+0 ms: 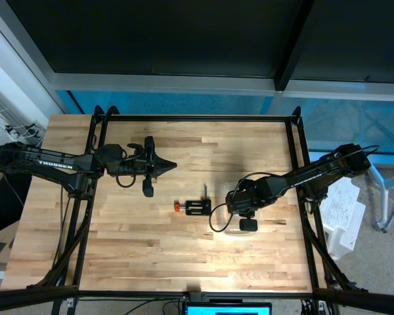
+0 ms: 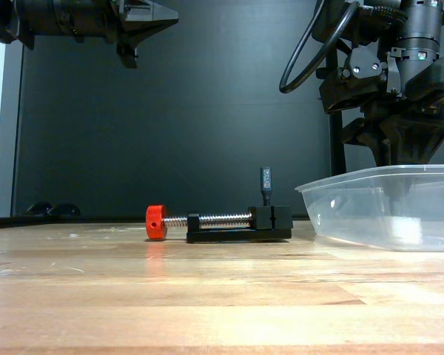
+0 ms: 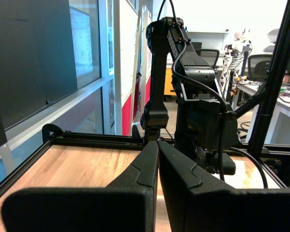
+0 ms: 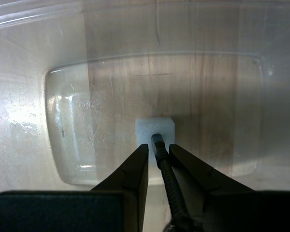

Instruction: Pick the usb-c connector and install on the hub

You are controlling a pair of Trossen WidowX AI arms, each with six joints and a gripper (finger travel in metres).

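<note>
Tray of clear plastic (image 4: 53, 121) around right gripper (image 4: 158, 145), clamped on tiny dark usb-c connector (image 4: 158, 141) touching small white square block (image 4: 154, 125); small black rectangular hub (image 2: 240, 235) with orange-red tip just beside tray; left gripper (image 3: 158, 145) closed, empty, raised, well apart from tray

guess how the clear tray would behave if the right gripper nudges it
Probably slides easily: the clear tray looks thin-walled and light on the smooth table. Its walls likely flex. The right gripper hangs over it; the left gripper sits high at the left.
</note>
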